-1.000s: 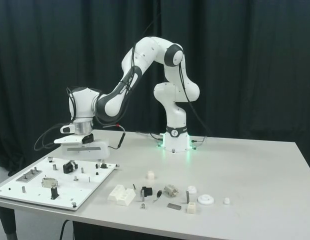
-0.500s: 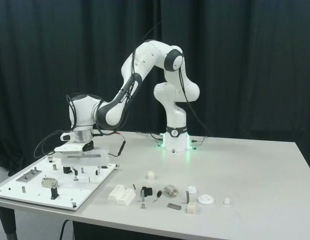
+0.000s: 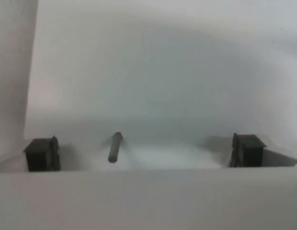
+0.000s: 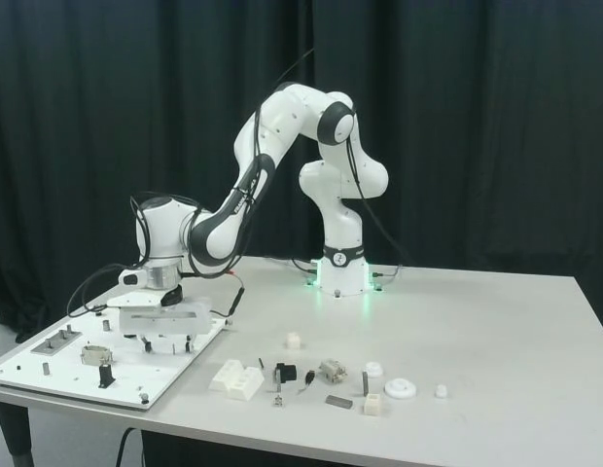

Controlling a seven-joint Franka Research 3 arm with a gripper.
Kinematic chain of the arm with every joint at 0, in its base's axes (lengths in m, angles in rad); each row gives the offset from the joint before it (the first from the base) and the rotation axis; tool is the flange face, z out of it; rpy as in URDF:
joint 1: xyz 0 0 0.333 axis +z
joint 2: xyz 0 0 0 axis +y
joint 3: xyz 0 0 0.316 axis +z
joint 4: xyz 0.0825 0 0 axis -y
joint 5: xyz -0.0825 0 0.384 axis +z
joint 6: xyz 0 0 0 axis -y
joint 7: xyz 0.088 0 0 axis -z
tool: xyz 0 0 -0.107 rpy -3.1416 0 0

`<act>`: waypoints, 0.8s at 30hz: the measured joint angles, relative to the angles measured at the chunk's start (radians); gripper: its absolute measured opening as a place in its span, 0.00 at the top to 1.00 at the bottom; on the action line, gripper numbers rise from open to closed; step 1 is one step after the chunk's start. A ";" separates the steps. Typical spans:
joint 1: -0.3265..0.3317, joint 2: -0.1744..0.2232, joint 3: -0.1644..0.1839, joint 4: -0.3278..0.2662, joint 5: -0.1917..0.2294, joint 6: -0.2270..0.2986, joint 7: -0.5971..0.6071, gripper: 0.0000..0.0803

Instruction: Remove round peg 1.

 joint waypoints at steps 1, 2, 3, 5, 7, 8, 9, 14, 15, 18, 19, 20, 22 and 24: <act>-0.003 0.002 0.003 0.000 0.000 0.003 0.000 0.00; -0.005 0.003 0.006 0.000 0.000 0.005 0.000 0.00; -0.007 0.004 0.008 0.000 0.000 0.008 0.000 0.00; -0.008 0.004 0.008 0.000 0.000 0.011 0.000 0.00; -0.009 0.004 0.008 0.000 0.000 0.011 0.000 0.00; -0.009 0.004 0.007 0.000 0.000 0.011 0.000 0.00; -0.009 0.004 0.007 0.000 0.000 0.011 0.000 0.14; -0.009 0.002 0.007 0.000 0.000 0.007 0.000 0.36; -0.009 0.001 0.007 0.000 0.000 0.006 0.000 0.36; -0.009 -0.002 0.008 0.000 0.000 -0.007 0.000 0.59; -0.008 -0.003 0.008 0.000 0.000 -0.012 0.000 0.59; -0.007 -0.004 0.009 0.000 0.000 -0.018 0.000 0.59; -0.006 -0.006 0.010 0.000 0.000 -0.028 0.000 0.59; -0.006 -0.008 0.012 0.000 0.000 -0.035 0.000 0.79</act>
